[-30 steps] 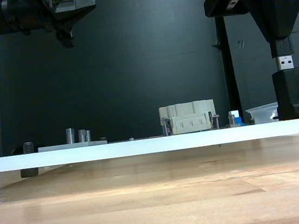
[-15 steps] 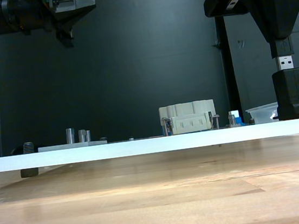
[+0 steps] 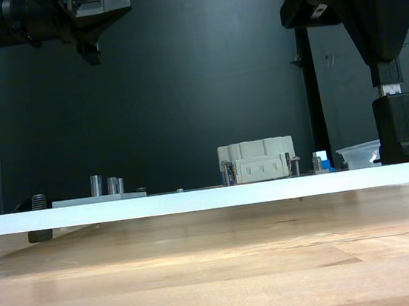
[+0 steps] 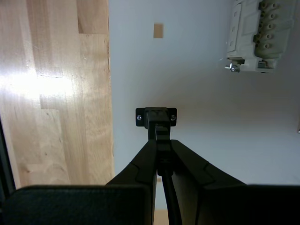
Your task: Pick the USB connector and install on taskboard
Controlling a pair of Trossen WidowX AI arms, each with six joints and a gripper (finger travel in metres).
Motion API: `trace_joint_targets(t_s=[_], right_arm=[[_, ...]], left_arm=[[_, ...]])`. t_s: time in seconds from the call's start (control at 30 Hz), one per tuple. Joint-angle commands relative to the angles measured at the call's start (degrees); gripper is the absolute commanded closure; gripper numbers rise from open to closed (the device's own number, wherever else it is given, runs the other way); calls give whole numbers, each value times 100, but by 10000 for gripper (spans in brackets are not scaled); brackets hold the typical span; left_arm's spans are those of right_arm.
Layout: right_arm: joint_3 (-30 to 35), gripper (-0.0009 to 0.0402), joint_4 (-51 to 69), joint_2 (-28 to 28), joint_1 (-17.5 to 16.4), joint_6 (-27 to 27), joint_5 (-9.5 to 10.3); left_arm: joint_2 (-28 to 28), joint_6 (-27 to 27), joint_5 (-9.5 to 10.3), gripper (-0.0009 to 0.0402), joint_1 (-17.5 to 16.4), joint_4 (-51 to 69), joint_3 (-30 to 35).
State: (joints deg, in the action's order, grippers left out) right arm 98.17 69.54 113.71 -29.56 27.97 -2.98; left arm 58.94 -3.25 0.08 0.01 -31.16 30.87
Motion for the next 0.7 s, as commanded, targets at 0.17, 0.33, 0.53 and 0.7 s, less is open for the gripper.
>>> trace_joint_targets(t_s=[0.17, 0.33, 0.53, 0.7], right_arm=[[-280, 393, -302, 17, -7, -9, 63], [-282, 393, -319, 17, -11, -15, 61], [-256, 393, -319, 17, -11, -15, 61], [-256, 393, -343, -13, -11, -7, 68]], left_arm=[[2, 2, -2, 393, 0, -2, 0], [2, 2, -2, 393, 0, -2, 2], [2, 2, -2, 393, 0, -2, 0], [2, 2, -2, 393, -2, -2, 0]])
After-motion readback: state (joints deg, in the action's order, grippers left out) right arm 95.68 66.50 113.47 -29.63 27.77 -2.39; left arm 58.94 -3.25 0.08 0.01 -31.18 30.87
